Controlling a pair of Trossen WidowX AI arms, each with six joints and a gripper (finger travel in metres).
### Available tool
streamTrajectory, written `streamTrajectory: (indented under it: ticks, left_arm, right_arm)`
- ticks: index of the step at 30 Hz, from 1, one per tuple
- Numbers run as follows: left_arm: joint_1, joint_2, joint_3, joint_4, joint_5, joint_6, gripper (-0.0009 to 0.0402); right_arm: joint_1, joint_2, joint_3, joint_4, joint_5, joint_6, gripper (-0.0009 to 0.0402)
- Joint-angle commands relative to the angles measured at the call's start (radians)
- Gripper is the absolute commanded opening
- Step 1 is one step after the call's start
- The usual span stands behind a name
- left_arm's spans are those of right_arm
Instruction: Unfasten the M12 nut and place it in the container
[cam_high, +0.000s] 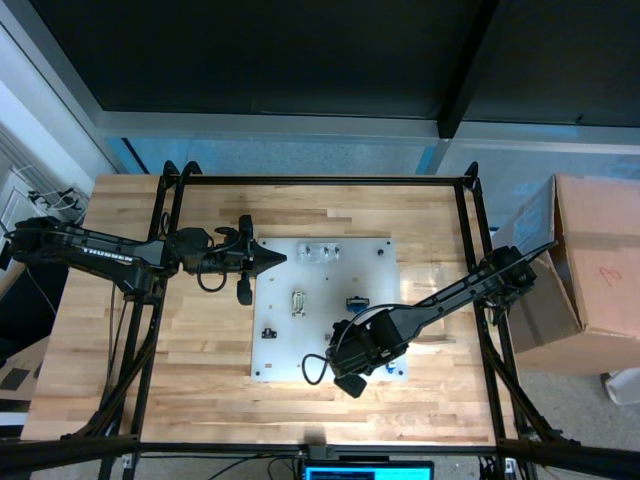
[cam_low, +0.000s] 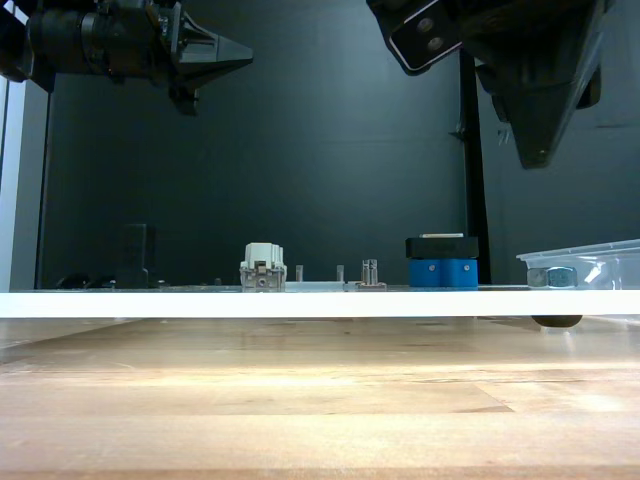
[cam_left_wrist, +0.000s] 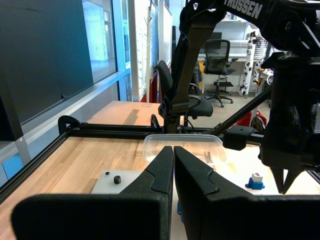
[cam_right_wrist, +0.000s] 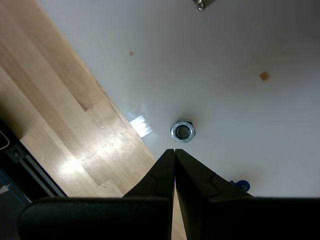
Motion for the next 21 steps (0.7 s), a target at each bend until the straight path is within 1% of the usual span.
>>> streamTrajectory:
  ticks: [1,14,18,21]
  left_arm:
    - [0.0,0.0,0.0,0.0,0.0,0.0,0.0]
    - [0.0,0.0,0.0,0.0,0.0,0.0,0.0]
    - [0.0,0.0,0.0,0.0,0.0,0.0,0.0]
    - [0.0,0.0,0.0,0.0,0.0,0.0,0.0]
  right_arm:
    - [0.0,0.0,0.002,0.001,0.003,0.002,0.0]
    - [0.001,0.0,0.002,0.0,0.003,-0.006,0.0001]
    - [0.005,0.0,0.002,-0.005,-0.001,-0.128,0.0005]
    - [0.013,0.0,0.002,-0.016,-0.008,-0.28,0.003]
